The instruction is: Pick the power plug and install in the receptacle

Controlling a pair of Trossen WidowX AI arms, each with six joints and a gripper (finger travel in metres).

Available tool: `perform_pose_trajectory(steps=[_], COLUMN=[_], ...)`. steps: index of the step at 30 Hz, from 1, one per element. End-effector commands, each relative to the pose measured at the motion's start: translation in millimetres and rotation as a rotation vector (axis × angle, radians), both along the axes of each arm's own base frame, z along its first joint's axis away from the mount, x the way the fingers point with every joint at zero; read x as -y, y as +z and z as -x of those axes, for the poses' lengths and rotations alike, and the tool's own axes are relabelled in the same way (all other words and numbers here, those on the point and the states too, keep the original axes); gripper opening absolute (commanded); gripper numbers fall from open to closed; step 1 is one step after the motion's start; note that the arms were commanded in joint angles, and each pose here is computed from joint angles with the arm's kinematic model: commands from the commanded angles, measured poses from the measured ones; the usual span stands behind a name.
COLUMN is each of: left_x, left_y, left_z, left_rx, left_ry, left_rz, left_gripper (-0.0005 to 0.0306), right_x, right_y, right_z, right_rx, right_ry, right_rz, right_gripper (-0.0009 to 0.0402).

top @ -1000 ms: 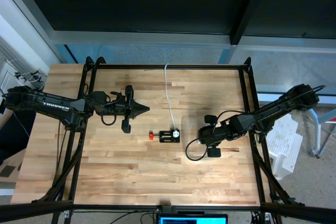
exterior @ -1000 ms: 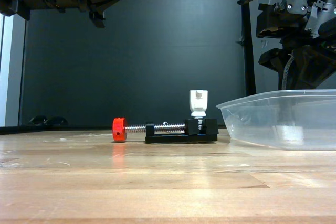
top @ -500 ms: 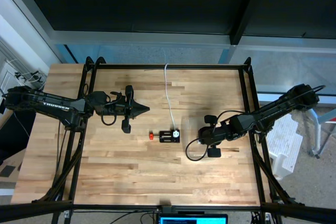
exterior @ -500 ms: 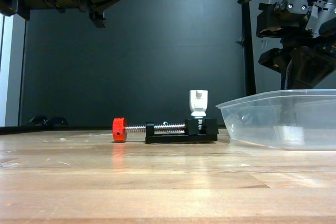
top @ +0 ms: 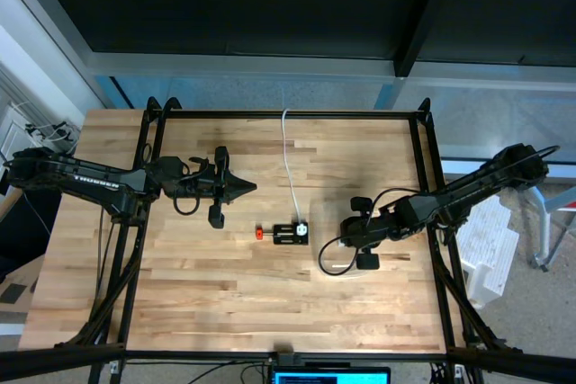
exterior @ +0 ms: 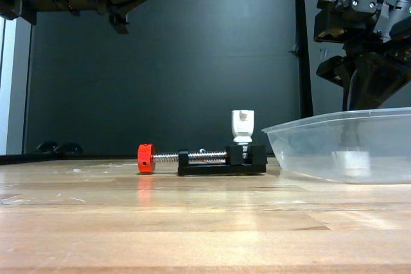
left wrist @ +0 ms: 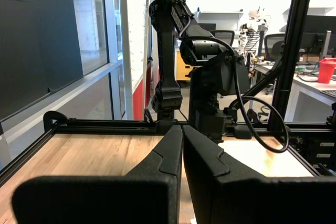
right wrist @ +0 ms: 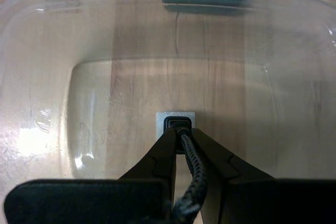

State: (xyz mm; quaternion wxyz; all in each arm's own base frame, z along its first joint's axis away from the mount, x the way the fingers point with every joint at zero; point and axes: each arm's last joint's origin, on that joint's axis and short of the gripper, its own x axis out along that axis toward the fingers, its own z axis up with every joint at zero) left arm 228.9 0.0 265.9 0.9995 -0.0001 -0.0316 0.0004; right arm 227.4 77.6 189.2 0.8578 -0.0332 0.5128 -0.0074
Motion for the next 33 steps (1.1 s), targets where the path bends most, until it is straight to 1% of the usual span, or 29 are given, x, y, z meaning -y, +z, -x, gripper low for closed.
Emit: perform_pose_trajectory(steps=[1,20,26,33], left_x=[0.0,-0.1,-0.1,0.0], left_y=[-0.1,-0.1,-0.1,-0.1], left_z=[0,0,0,0], left_rx=[0.000,0.000,0.000,0.000], left_ry=[0.000,0.000,0.000,0.000], left_rz=[0.000,0.000,0.000,0.000], left_gripper=[0.0000,0.0000,0.0000,0.0000], right_x=[0.3,0.3,0.1,-0.7], right_y=[1.8,2.3,9.8,14.4], right_z=[1,1,0,-3], right_rx=[0.007,0.002,-0.006,0.004], right_ry=[-0.001,0.010,0.017,0.023], right_rz=[-0.002,0.005,0.021,0.020], right_gripper=[0.0000,0.0000,0.0000,0.0000])
